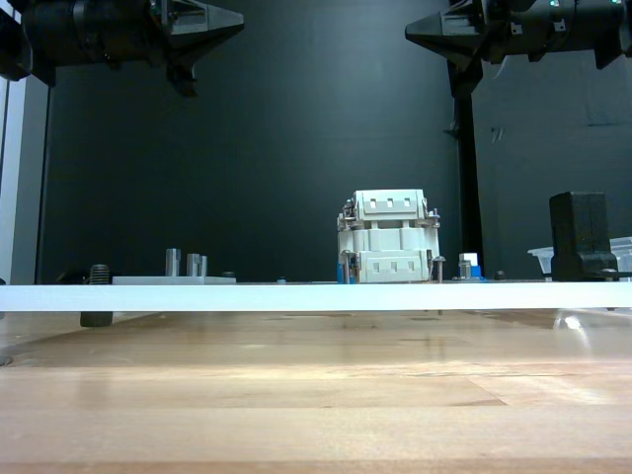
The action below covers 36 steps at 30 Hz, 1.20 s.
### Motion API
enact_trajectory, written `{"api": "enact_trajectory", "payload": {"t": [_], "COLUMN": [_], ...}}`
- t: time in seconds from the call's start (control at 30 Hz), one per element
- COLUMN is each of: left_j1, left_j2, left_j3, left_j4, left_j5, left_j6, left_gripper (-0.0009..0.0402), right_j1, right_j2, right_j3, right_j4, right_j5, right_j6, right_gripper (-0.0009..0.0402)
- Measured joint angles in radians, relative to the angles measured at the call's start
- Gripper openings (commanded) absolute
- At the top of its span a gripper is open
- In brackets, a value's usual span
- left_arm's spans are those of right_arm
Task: Pick the HAN10E connector and install on the hub
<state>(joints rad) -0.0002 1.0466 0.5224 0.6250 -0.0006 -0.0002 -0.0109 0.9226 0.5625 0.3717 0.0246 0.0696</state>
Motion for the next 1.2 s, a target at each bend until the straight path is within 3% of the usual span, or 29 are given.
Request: {"api": "enact_trajectory", "payload": {"t": [1.2], "left_j1": [0.0], "left_j2": [0.0], "left_j3": [0.0], "left_j4": [0.0], "left_j5": [0.0], "left_j6": [0.0], "left_gripper": [0.0], "right_j1": [0.0], "right_j2": [0.0], "right_j3": [0.0], "right_j4": [-0.024], "right_j5": [0.0], "right_j6": [0.0], "right_gripper": [0.0]}}
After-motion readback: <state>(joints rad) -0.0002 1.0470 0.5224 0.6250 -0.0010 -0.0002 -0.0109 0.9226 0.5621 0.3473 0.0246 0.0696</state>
